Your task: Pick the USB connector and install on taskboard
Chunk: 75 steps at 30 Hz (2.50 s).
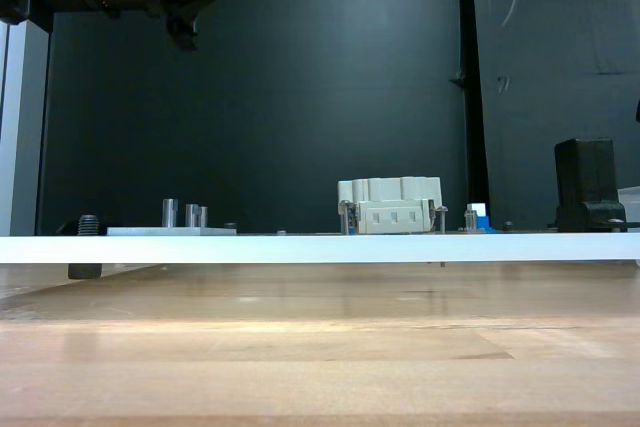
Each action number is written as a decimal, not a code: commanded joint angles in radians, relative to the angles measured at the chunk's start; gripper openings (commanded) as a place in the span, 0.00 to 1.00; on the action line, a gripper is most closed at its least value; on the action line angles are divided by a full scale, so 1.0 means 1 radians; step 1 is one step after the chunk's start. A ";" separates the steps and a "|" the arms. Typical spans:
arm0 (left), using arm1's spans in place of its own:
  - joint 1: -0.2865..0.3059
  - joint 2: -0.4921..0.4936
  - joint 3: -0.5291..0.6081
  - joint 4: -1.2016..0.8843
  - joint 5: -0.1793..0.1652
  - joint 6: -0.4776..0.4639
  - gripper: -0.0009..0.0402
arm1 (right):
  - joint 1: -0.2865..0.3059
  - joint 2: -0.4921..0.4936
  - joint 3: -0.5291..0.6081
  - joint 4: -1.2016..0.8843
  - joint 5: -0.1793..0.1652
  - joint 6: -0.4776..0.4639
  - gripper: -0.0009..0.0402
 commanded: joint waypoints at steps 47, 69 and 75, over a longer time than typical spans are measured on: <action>0.000 0.000 0.000 0.000 0.000 0.000 0.02 | 0.050 -0.135 -0.085 0.063 0.042 0.027 0.02; 0.000 0.000 0.000 0.000 0.000 0.000 0.02 | 0.042 -0.126 0.069 -0.127 0.081 0.016 0.02; 0.000 0.000 0.000 0.000 0.000 0.000 0.02 | 0.019 -0.111 0.157 -0.182 0.061 0.017 0.02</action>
